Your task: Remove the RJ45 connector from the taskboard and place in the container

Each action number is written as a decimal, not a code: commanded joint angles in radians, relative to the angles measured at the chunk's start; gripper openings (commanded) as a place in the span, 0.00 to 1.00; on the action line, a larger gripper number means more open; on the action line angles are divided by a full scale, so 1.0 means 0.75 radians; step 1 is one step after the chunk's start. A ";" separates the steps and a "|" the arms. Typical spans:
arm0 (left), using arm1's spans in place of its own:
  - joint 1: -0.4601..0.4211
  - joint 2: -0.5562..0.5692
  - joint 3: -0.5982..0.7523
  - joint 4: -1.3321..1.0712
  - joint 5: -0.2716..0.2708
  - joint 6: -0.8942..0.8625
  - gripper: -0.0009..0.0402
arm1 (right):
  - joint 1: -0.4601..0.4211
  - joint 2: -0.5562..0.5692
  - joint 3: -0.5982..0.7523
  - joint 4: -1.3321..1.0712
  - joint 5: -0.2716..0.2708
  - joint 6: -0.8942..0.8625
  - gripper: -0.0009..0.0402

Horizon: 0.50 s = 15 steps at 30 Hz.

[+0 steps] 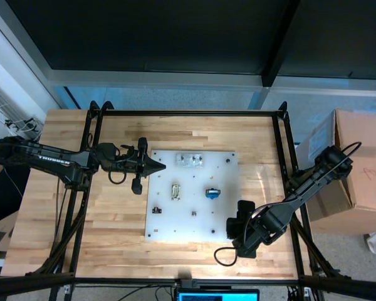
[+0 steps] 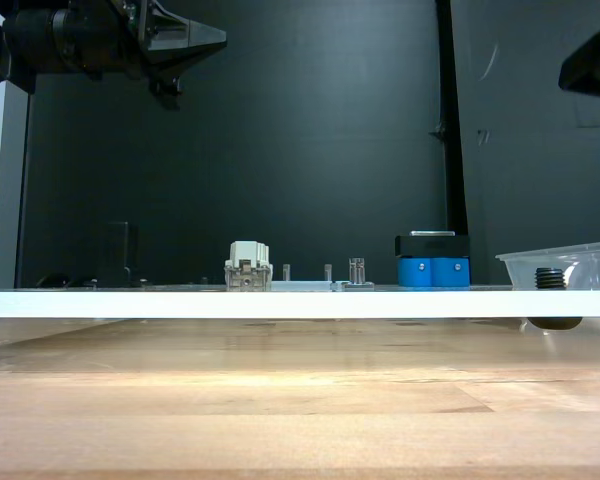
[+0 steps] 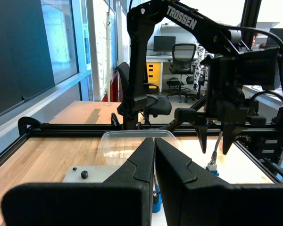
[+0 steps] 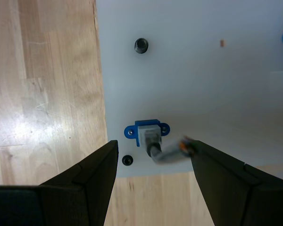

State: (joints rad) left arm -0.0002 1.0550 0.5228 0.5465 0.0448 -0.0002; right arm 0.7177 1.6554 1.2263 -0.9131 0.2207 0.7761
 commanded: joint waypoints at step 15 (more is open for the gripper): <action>0.000 0.001 0.000 0.001 0.001 0.000 0.02 | -0.003 0.029 -0.082 0.129 -0.006 -0.033 0.39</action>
State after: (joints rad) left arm -0.0002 1.0550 0.5224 0.5465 0.0448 -0.0002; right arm 0.7158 1.6783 1.1645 -0.8173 0.2169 0.7536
